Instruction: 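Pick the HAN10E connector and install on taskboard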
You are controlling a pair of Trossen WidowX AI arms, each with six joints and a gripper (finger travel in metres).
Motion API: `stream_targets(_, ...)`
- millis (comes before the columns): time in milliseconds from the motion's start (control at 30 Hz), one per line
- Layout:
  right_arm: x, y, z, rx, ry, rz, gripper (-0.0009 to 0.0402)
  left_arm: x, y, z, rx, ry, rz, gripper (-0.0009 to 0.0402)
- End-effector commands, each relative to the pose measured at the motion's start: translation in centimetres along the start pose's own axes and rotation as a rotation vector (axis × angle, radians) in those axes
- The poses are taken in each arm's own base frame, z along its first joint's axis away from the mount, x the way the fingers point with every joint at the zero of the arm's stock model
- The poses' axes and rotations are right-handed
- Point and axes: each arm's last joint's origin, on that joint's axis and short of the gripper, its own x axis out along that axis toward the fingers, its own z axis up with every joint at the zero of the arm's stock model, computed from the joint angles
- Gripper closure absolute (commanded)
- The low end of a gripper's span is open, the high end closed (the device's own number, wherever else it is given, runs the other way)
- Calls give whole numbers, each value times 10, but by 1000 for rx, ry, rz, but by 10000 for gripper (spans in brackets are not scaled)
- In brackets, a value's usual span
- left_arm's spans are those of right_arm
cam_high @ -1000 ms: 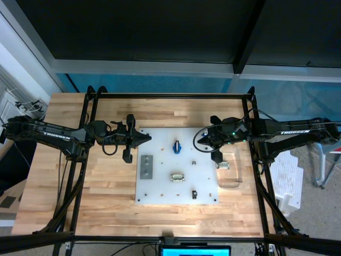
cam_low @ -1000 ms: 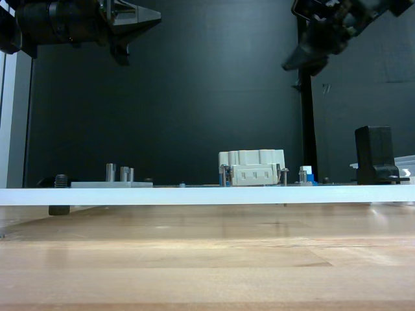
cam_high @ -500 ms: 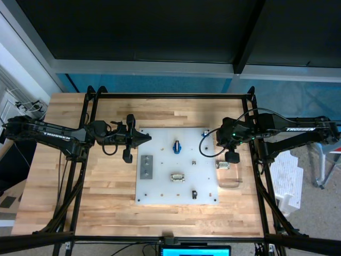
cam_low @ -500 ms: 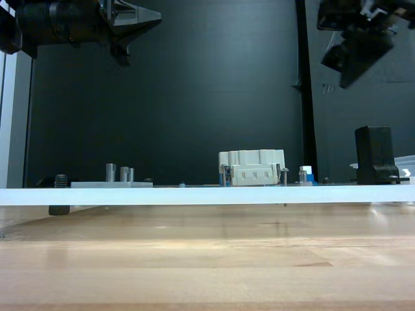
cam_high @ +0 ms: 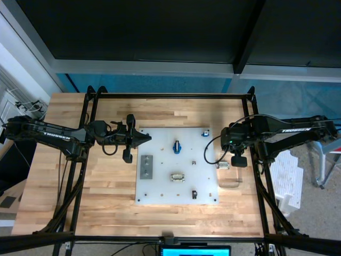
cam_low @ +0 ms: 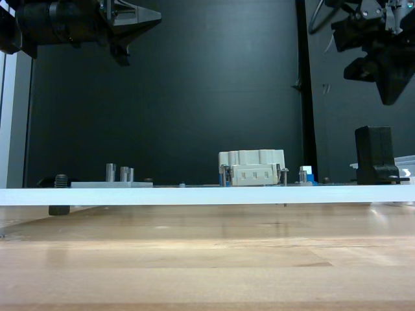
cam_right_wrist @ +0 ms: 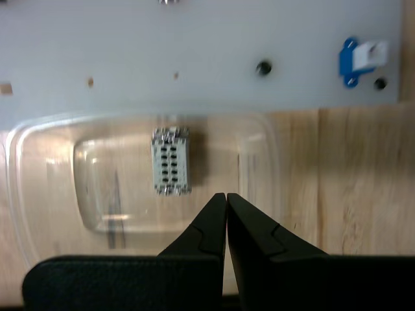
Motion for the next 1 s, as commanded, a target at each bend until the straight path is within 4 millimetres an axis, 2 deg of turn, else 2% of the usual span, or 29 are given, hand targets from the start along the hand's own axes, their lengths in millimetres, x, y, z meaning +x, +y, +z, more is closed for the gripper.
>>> stream_targets(33,5,2,3,16,36,18,392,0,0,0,0,0,0,392)
stream_targets(233,11,10,7,3,75,18,351,0,0,0,0,0,0,392)
stream_targets(533,21,20,5,-10,85,14,214,0,0,0,0,0,0,392)
stream_targets(667,28,24,4,-10,68,9,167,0,0,0,0,0,0,392)
stream_targets(800,33,24,5,-2,51,-4,142,0,0,0,0,0,0,392)
stream_targets(1000,46,28,4,-13,33,4,132,0,0,0,0,0,0,392)
